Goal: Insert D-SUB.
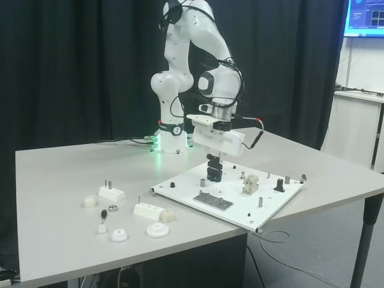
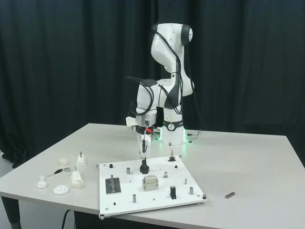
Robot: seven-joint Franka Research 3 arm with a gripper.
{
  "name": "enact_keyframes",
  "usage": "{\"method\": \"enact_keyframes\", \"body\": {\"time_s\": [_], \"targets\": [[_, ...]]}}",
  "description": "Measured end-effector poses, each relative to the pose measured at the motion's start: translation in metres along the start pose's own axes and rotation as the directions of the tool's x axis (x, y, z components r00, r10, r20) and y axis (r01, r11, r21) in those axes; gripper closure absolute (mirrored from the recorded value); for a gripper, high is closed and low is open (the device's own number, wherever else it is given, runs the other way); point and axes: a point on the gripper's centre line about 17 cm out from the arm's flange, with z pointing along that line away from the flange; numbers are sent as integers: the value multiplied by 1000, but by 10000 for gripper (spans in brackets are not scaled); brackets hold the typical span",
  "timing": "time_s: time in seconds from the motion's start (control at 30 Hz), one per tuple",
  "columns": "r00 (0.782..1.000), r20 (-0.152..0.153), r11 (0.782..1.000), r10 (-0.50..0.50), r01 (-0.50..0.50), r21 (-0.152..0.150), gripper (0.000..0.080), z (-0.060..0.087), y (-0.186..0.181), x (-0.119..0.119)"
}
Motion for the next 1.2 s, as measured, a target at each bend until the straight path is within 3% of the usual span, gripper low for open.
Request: {"method": "enact_keyframes", "body": {"time_s": [1.2], "targets": [[1000,-10,1000,1,-1,11,424,0,-2,6]]}}
